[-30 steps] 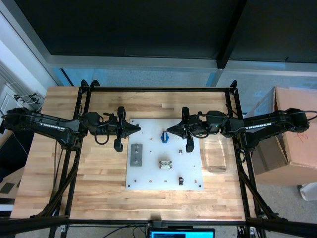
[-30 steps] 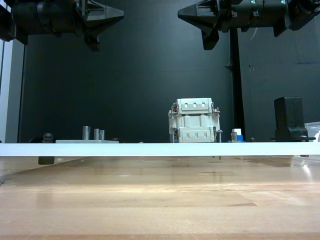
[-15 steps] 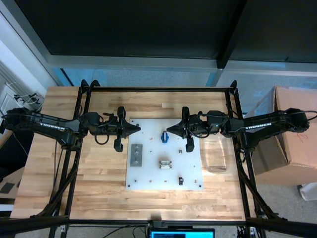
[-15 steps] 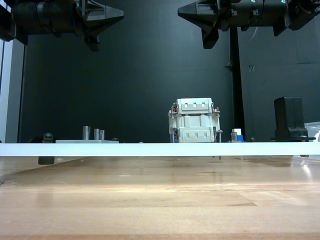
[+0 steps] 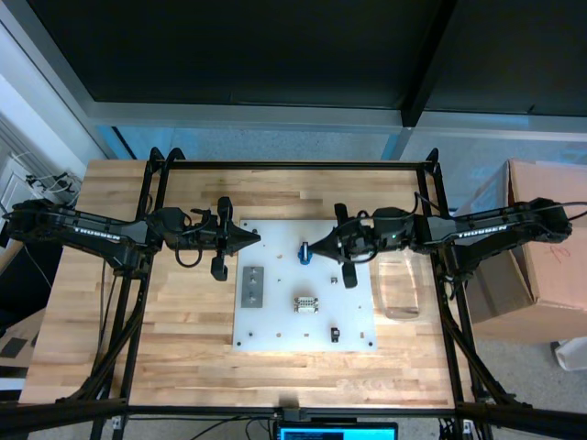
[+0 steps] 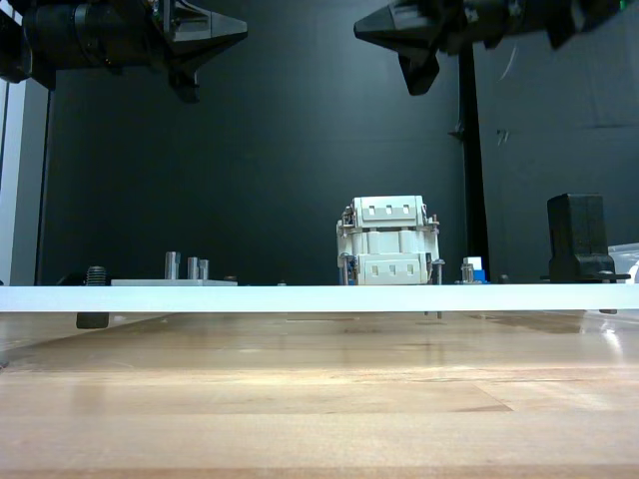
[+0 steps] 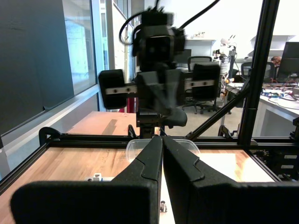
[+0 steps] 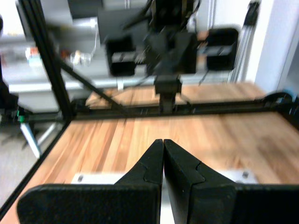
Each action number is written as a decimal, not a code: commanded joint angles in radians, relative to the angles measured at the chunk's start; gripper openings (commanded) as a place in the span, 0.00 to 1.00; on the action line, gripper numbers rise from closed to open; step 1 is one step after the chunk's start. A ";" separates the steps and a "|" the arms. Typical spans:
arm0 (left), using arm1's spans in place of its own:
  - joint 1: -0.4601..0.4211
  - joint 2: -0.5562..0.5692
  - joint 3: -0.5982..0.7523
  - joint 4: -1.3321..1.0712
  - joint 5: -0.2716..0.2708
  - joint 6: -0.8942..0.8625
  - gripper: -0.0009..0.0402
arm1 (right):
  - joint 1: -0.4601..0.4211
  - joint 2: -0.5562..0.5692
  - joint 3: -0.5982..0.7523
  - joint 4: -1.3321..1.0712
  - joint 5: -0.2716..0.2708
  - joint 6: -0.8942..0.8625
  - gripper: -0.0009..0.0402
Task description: Remove the HAN10E connector from the taskboard and place in the container
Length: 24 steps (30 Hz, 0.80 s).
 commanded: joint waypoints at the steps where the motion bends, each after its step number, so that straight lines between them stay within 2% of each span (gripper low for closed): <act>1: 0.000 0.000 0.000 0.000 0.000 0.000 0.02 | 0.046 0.040 0.104 -0.224 0.026 0.008 0.02; 6: 0.000 0.000 0.000 0.000 0.000 0.000 0.02 | 0.103 0.147 0.277 -0.531 0.026 0.052 0.02; 15: 0.000 0.000 0.000 0.000 0.000 0.000 0.02 | 0.166 0.360 0.576 -0.929 0.026 0.147 0.03; 19: 0.000 0.000 0.000 0.000 0.000 0.000 0.02 | 0.183 0.473 0.712 -1.101 0.027 0.184 0.12; 24: 0.000 0.000 0.000 0.000 0.000 0.000 0.02 | 0.188 0.591 0.836 -1.223 0.025 0.225 0.33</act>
